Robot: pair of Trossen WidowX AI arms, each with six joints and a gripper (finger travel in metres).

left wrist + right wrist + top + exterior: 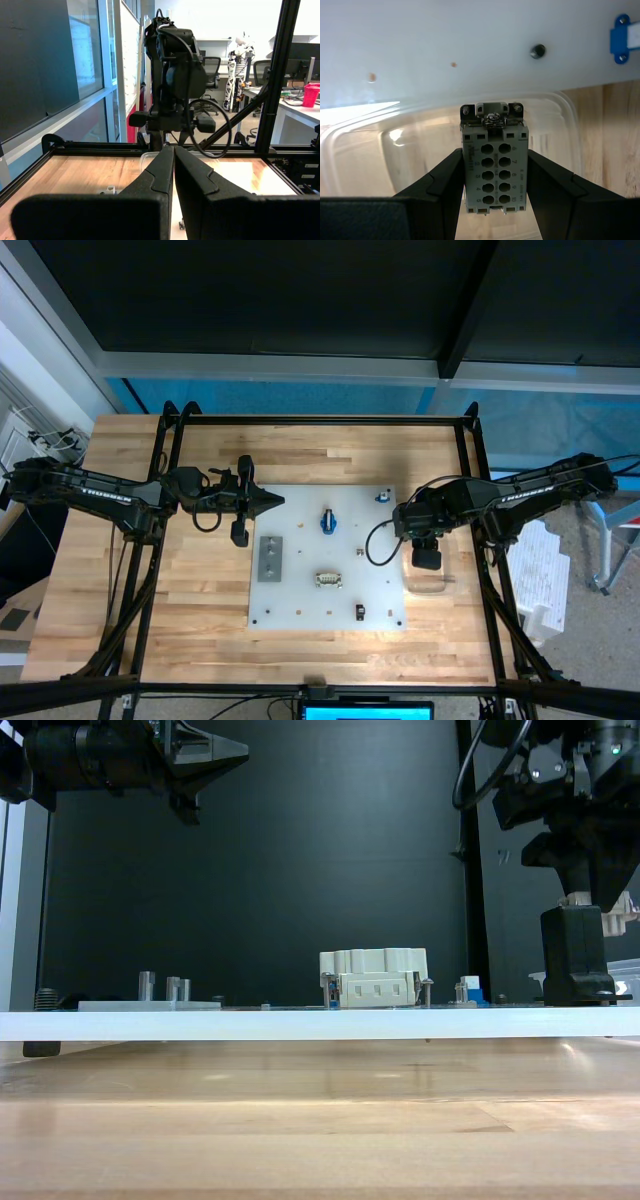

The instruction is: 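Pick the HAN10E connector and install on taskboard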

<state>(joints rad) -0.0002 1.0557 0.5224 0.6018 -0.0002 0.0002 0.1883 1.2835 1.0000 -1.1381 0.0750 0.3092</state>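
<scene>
Pick looks done: the right hand point(494, 161) is clamped on the one HAN10E connector point(494, 167), held over the single clear tray point(560, 115) at 3 o'clock off the one taskboard point(300, 610). Left to do, I judge: carry it to the beige socket point(327, 582) near the board's 6 o'clock and seat it. The left hand point(270, 501), fingers together, hovers at 10 o'clock

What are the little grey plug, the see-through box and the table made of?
The plug, pinched in the right tool, looks like matte grey plastic with moulded, numbered holes. Its top screw shines like metal. The box looks like clear glossy plastic, since wood shows through it. The table looks like wood: pale planks with grain. The left tool hangs shut above the table's left side.
</scene>
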